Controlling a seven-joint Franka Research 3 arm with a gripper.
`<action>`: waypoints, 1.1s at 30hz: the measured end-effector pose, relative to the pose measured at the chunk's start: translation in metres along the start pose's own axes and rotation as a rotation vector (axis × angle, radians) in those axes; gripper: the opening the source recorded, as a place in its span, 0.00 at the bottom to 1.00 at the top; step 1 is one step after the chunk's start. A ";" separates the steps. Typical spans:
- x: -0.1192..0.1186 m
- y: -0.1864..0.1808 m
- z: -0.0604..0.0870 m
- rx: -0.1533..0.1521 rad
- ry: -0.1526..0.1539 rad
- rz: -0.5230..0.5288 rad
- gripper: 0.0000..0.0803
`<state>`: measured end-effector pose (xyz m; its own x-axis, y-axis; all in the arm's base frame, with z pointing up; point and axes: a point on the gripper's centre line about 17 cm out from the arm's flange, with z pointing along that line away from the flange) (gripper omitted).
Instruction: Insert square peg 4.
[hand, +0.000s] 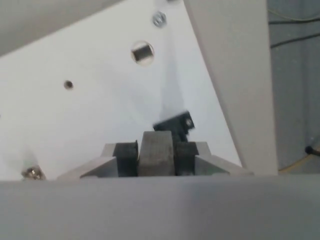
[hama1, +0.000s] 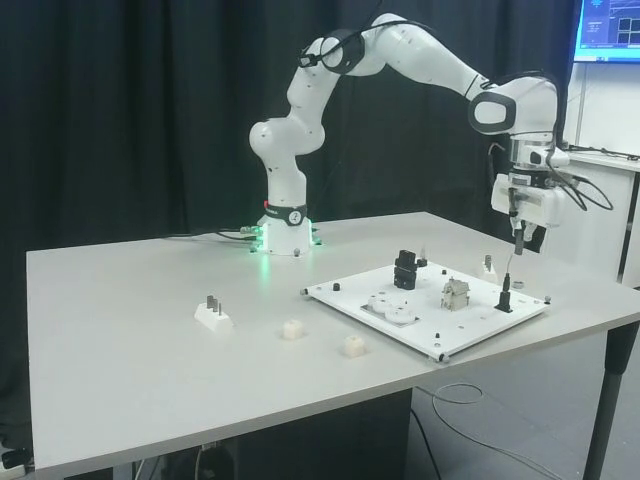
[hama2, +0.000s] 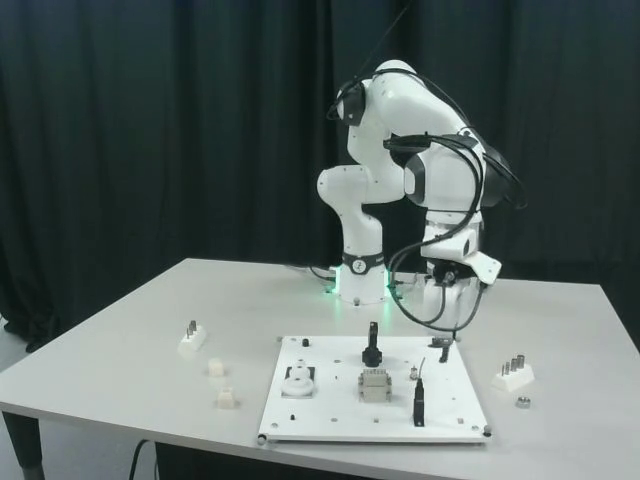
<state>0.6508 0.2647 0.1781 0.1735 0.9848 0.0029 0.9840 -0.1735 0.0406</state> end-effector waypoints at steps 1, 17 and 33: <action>0.002 -0.002 0.002 0.005 0.002 0.000 0.19; 0.028 -0.022 0.030 0.065 -0.011 -0.085 0.19; 0.035 -0.018 0.051 0.068 -0.021 -0.112 0.19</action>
<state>0.6415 0.3017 0.1267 0.0624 0.9979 -0.0189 0.9976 -0.0629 -0.0282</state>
